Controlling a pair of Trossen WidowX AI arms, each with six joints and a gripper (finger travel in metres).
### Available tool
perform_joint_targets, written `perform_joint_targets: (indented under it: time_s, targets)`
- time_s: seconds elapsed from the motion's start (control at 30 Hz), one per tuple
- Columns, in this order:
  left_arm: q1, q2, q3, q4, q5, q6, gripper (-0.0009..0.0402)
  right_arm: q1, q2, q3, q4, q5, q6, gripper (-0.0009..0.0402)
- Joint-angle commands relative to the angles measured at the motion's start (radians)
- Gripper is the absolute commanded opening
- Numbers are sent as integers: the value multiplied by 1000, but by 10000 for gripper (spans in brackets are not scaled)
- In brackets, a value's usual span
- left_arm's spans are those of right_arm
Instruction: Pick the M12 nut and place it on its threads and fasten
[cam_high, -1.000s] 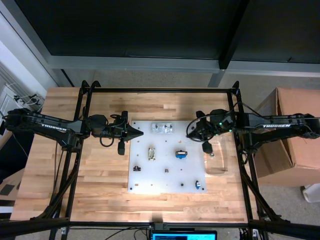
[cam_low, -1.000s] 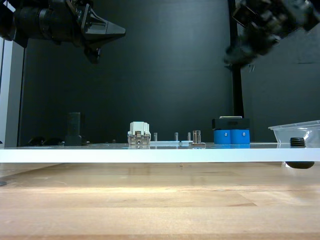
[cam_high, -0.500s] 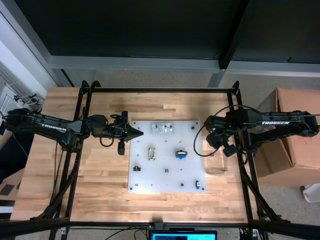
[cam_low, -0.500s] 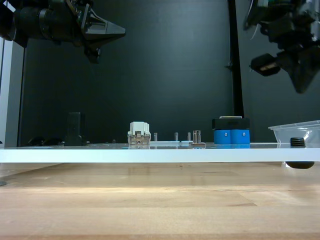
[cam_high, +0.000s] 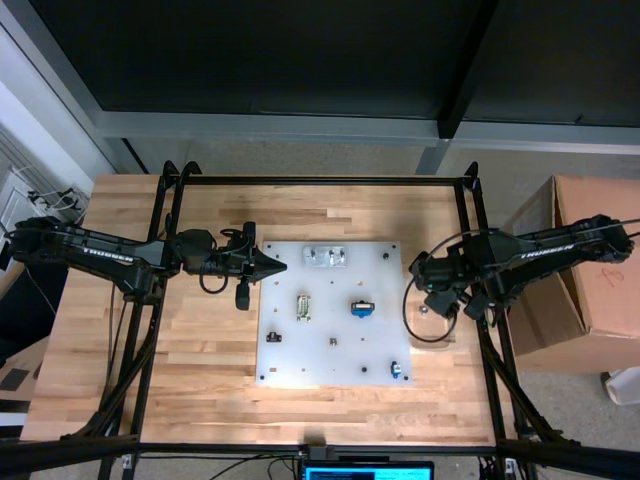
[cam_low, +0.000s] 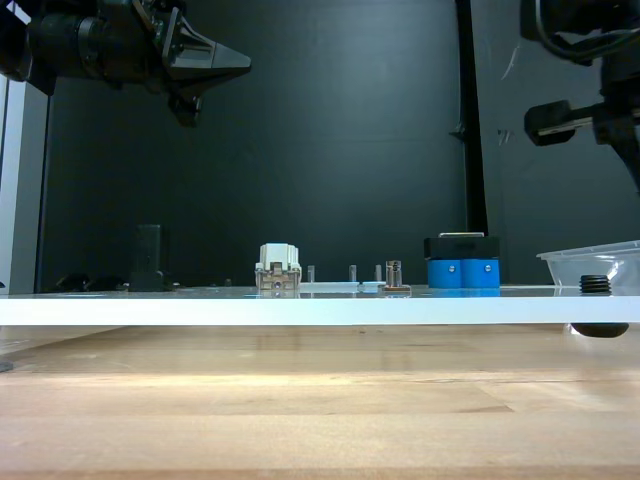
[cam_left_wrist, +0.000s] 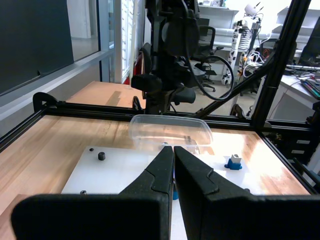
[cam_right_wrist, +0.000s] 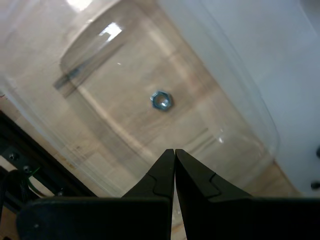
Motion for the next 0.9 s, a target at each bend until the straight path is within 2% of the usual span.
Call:
perform_joint_targets:
  time_s: [0.03,0.3,0.43,0.9]
  targets:
    - [0,0,0,0,0,0,0,37,3,-17,9,0,-1,25]
    - [0,0,0,0,0,0,0,64,23,-114,161,7,-7,115]
    - [0,0,0,0,0,0,0,71,67,-142,175,19,-6,146]
    - [0,0,0,0,0,0,0,81,182,-182,314,19,-89,153]
